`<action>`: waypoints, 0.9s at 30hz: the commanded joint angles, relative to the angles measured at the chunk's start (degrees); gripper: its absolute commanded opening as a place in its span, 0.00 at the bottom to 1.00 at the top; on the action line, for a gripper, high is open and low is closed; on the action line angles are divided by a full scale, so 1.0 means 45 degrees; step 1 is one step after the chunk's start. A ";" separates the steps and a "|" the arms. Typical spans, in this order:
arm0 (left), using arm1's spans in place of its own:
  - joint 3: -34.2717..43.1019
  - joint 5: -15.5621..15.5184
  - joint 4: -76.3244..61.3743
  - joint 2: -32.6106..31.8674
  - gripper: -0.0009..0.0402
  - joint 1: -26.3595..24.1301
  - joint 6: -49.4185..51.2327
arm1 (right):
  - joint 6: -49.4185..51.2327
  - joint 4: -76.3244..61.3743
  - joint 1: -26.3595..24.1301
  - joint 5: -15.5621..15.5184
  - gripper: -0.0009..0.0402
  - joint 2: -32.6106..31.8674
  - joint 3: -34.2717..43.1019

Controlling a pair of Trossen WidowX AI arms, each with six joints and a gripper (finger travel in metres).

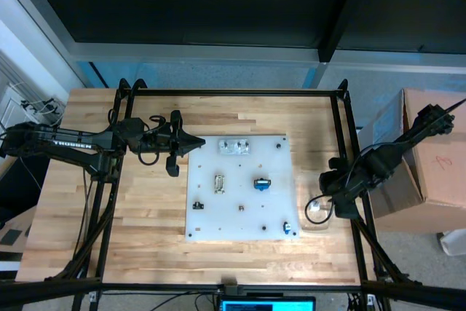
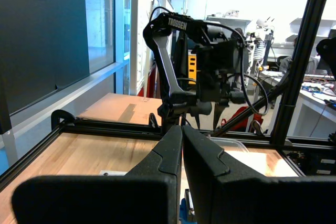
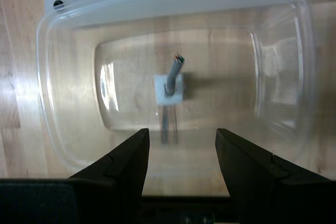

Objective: Pick the RJ45 connector and install on the taskboard

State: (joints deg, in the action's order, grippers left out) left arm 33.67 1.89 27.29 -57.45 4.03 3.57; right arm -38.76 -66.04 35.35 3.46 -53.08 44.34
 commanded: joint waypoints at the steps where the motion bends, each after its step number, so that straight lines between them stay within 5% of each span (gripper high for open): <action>1: 0.0005 0.0000 0.0000 -0.0005 0.02 0.0005 0.0000 | 0.0000 0.0578 0.0029 0.0000 0.44 -0.0180 -0.0398; 27: 0.0005 0.0000 0.0005 -0.0005 0.02 0.0005 0.0000 | 0.0015 0.3249 0.0126 0.0049 0.43 -0.1243 -0.1914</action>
State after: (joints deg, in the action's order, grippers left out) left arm 33.69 1.89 27.31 -57.45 4.03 3.57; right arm -38.70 -52.36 35.90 3.68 -58.67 36.25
